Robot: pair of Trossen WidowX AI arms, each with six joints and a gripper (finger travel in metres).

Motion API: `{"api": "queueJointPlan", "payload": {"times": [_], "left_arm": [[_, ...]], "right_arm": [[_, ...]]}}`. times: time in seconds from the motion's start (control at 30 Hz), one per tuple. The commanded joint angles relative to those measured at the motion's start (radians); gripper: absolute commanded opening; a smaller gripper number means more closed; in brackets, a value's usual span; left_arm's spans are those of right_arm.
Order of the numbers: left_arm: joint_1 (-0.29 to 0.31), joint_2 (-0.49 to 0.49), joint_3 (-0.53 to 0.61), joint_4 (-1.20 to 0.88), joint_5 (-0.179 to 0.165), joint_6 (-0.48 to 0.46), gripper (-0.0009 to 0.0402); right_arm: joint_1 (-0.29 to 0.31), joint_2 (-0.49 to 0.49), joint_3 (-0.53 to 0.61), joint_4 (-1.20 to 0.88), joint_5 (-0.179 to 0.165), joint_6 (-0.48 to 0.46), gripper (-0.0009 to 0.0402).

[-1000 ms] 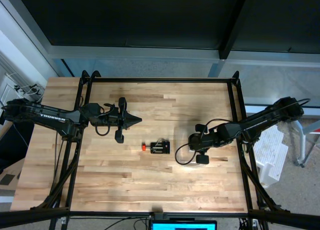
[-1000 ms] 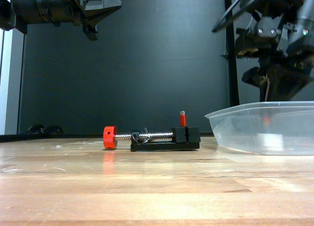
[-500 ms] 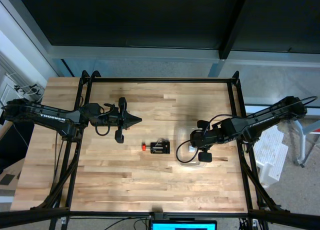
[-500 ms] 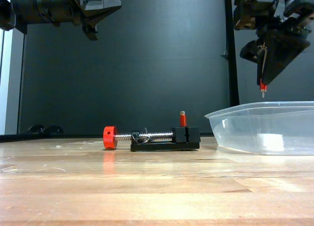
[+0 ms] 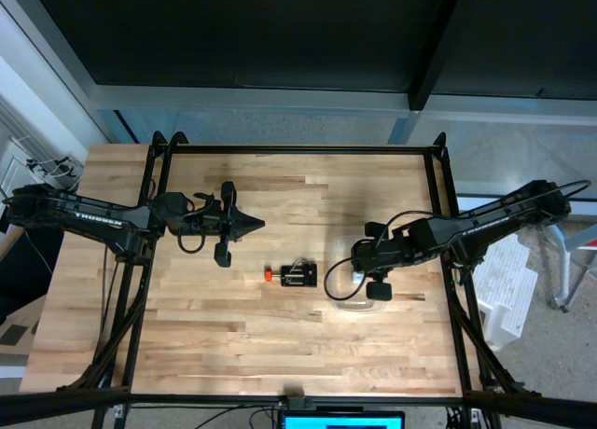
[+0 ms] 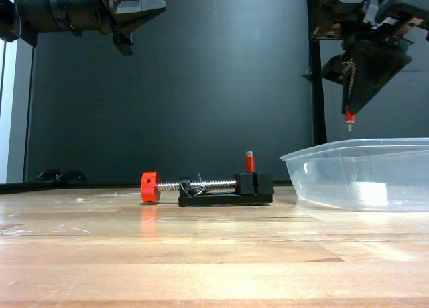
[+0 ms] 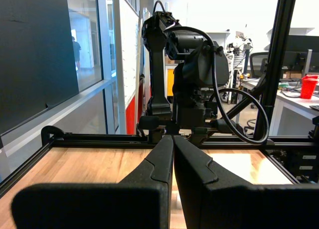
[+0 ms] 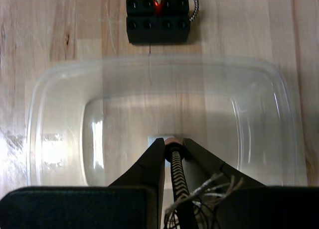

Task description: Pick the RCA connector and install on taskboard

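The RCA connector is a red-tipped plug with a silver pin on a braided cable. It hangs tip-down above the clear tray, with my right gripper shut on it. The taskboard is a small black block with a red knob, a silvery screw and an upright red post. It lies on the table left of the tray, apart from the connector. My left gripper hangs shut and high at the left.
A clear plastic tray sits right of the taskboard, directly under the right gripper. A small white patch shows at the tray's floor. Black frame rails run along the table's far and side edges.
My right gripper has risen out of the tray with the connector in it and shifted slightly left. The left arm has not moved.
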Motion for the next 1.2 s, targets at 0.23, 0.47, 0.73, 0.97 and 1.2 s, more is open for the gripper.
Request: {"api": "queueJointPlan", "payload": {"times": [0.23, 0.47, 0.73, 0.97, 1.2], "left_arm": [[0.000, 0.000, 0.000, 0.000, 0.000, 0.000, 0.0000], [0.000, 0.000, 0.000, 0.000, 0.000, 0.000, 0.0000], [0.000, 0.000, 0.000, 0.000, 0.000, 0.000, 0.0000], [0.000, 0.000, 0.000, 0.000, 0.000, 0.000, 0.0000], [0.000, 0.000, 0.000, 0.000, 0.000, 0.000, 0.0000]], "right_arm": [[-0.028, 0.132, 0.129, -0.002, 0.000, -0.034, 0.0002], [-0.032, 0.236, 0.222, -0.001, 0.000, -0.063, 0.0002], [-0.050, 0.338, 0.313, 0.001, 0.000, -0.077, 0.0002], [-0.068, 0.415, 0.384, 0.000, -0.002, -0.084, 0.0002], [-0.087, 0.470, 0.428, 0.000, -0.003, -0.085, 0.0002]]}}
